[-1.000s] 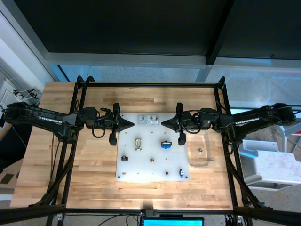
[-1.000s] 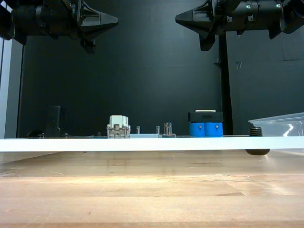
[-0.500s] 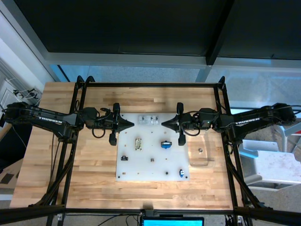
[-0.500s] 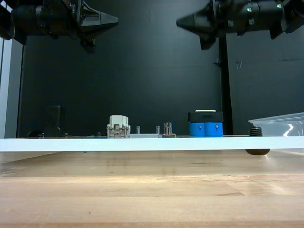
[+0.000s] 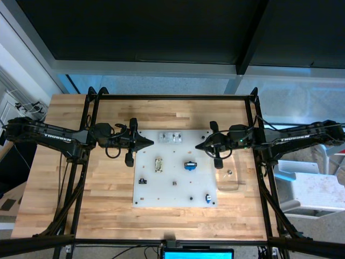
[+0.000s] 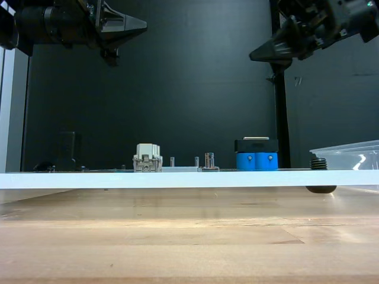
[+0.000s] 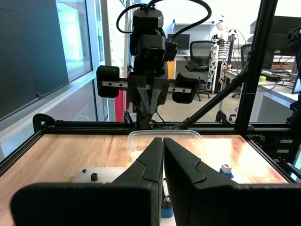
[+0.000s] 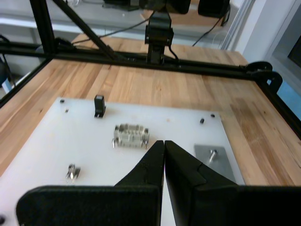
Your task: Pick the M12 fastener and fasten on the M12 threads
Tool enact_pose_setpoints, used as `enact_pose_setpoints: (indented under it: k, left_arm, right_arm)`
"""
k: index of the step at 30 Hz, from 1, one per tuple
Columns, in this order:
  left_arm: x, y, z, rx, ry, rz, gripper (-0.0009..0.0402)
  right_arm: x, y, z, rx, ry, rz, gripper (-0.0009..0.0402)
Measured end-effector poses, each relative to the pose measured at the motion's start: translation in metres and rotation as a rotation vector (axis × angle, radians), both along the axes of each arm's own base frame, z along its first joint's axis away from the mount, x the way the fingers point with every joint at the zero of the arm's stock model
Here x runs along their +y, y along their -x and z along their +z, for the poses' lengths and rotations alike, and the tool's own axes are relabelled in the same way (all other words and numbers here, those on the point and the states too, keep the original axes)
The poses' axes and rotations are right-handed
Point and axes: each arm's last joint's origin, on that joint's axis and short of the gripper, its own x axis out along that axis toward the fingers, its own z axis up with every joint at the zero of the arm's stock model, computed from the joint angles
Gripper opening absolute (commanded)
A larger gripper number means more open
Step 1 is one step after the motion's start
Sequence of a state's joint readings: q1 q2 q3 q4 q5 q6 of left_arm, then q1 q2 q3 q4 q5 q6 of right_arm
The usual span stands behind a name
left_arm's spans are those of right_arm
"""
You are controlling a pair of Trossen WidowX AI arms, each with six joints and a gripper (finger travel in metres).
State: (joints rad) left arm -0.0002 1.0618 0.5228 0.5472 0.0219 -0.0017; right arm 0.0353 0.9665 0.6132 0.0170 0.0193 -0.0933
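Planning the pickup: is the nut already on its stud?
No: the high view shows the nut lying in the clear tray, with the right gripper and left gripper both raised above the board.

Overhead, table-level, two wrist views; shared board [image 5: 161, 194].

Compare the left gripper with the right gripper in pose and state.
Tilt: the left gripper points level across the white board; the right gripper slants down toward it. Height: the left gripper hangs higher than the right gripper. Both are shut, hold nothing, and hover over the board's far half, tips facing each other.
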Motion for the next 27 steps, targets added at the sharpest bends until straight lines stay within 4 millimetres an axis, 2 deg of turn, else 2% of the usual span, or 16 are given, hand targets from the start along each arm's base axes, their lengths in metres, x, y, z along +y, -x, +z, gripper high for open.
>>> enact_pose_setpoints:
  k: [6,13,20,27]
  left_arm:
    - [0.0,0.0,0.0,0.001,0.0,0.0,0.0]
    - [0.0,0.0,0.0,0.001,0.0,0.0,0.0]
    - [0.0,0.0,0.0,0.001,0.0,0.0,0.0]
    - [0.0,0.0,0.0,0.001,0.0,0.0,0.0]
  right_arm:
    - [0.002,0.011,0.011,0.162,0.045,0.123,0.0]
    - [0.002,0.026,0.022,0.449,0.147,0.206,0.0]
    - [0.002,0.045,0.014,0.744,0.35,0.416,0.0]
    - [0.003,0.054,0.001,0.947,0.452,0.597,0.0]
